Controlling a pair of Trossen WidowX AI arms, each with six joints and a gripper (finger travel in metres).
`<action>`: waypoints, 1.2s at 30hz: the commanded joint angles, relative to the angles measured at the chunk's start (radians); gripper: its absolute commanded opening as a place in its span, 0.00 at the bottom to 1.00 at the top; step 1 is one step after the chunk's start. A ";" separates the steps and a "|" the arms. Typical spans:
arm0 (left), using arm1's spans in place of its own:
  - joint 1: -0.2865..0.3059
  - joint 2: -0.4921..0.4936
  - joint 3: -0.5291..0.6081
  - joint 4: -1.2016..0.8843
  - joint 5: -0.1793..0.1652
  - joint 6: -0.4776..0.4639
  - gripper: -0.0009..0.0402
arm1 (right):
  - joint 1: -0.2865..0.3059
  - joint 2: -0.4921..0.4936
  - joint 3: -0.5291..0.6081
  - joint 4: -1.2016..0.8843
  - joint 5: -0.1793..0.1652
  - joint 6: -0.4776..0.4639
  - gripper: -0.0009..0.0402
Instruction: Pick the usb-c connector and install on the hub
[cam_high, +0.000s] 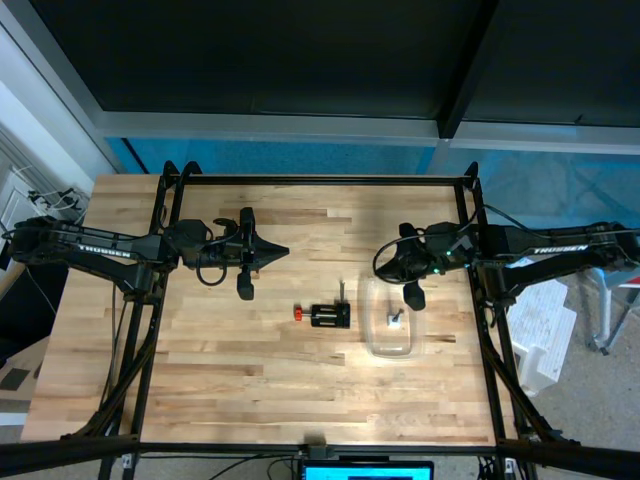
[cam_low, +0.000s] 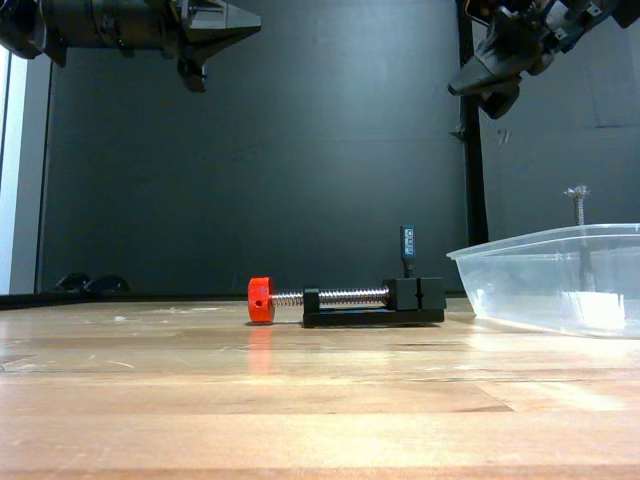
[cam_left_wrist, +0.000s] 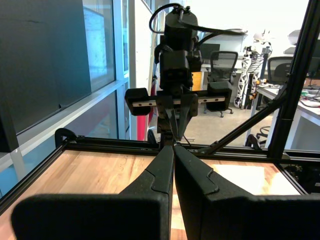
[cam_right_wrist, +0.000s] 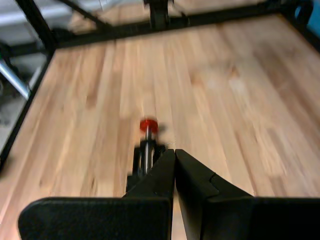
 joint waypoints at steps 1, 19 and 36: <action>0.000 0.000 0.000 -0.001 0.000 0.000 0.02 | 0.037 0.032 0.041 -0.099 0.010 0.010 0.02; 0.000 0.000 0.000 0.000 0.000 0.000 0.02 | 0.150 0.192 0.198 -0.517 0.009 0.054 0.06; 0.000 0.000 0.000 0.000 0.000 0.000 0.02 | 0.224 0.221 0.197 -0.678 0.064 0.152 0.34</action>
